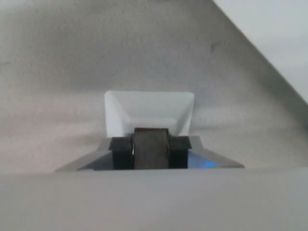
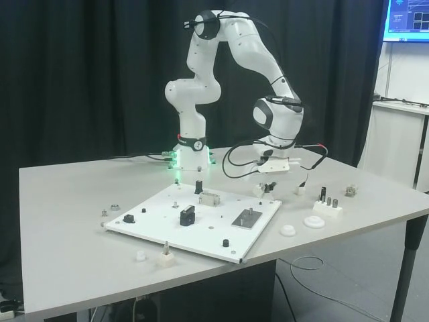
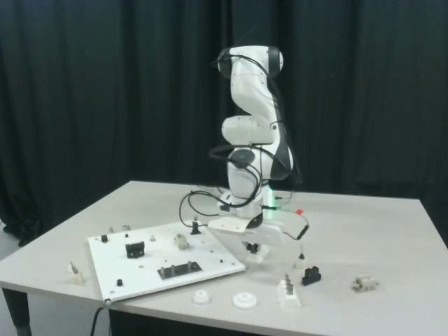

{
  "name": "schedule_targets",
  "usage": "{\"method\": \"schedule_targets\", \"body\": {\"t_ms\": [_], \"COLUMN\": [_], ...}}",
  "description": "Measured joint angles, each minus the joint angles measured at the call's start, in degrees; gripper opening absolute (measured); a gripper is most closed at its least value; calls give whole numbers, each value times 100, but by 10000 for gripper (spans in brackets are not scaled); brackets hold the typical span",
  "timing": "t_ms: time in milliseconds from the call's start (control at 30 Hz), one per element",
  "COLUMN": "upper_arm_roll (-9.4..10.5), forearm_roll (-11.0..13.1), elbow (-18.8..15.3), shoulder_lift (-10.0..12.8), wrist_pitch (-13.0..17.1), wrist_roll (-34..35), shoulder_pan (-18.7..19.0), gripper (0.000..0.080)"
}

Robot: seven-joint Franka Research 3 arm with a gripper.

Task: Pick square peg 4.

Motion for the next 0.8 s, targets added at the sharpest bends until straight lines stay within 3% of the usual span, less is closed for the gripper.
{"method": "schedule_targets", "body": {"t_ms": [367, 800], "upper_arm_roll": [-30, -103], "forearm_roll": [34, 34], "elbow": [47, 168], "shoulder_lift": [-42, -438], "wrist_pitch": [-66, -694], "wrist_roll": [0, 0], "shoulder_pan": [0, 4], "gripper": [153, 152]}}
